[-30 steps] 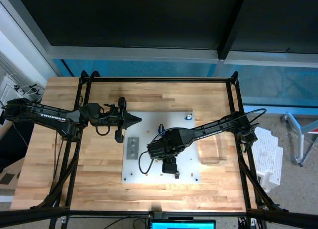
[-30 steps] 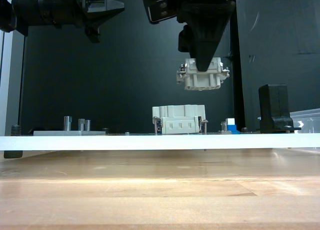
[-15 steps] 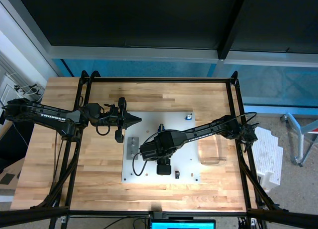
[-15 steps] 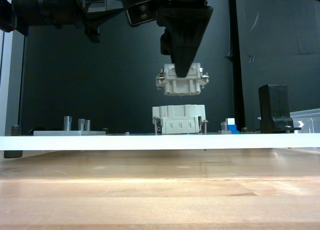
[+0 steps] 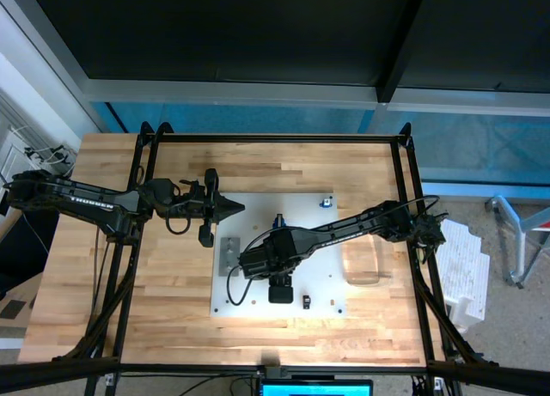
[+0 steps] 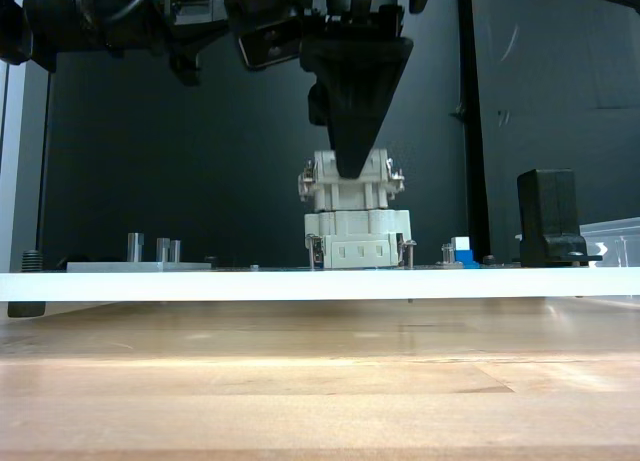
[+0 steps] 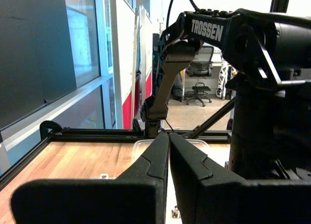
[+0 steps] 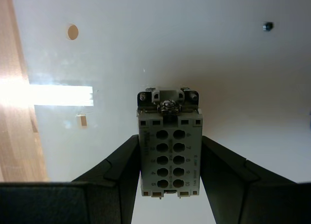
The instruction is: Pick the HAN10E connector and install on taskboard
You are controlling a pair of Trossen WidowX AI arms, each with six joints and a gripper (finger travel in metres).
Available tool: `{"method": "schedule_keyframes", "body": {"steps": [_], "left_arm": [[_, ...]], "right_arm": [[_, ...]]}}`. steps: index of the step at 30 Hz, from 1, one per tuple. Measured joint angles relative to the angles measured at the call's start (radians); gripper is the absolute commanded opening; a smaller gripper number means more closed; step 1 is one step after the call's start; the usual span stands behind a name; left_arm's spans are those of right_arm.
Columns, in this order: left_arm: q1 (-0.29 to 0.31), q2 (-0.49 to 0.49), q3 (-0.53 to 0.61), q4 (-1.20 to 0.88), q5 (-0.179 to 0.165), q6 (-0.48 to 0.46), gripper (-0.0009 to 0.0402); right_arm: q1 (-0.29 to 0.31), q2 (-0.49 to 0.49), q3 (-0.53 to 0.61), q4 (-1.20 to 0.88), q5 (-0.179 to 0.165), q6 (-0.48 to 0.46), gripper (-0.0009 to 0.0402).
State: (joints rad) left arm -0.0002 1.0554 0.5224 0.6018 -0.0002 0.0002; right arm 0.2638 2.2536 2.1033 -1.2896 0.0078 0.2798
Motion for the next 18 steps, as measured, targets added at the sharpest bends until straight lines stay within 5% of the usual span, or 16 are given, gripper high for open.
{"method": "schedule_keyframes", "body": {"steps": [18], "left_arm": [[0.000, 0.000, 0.000, 0.000, 0.000, 0.000, 0.0001]], "right_arm": [[-0.005, 0.000, -0.001, -0.016, 0.026, -0.002, 0.0009]]}}
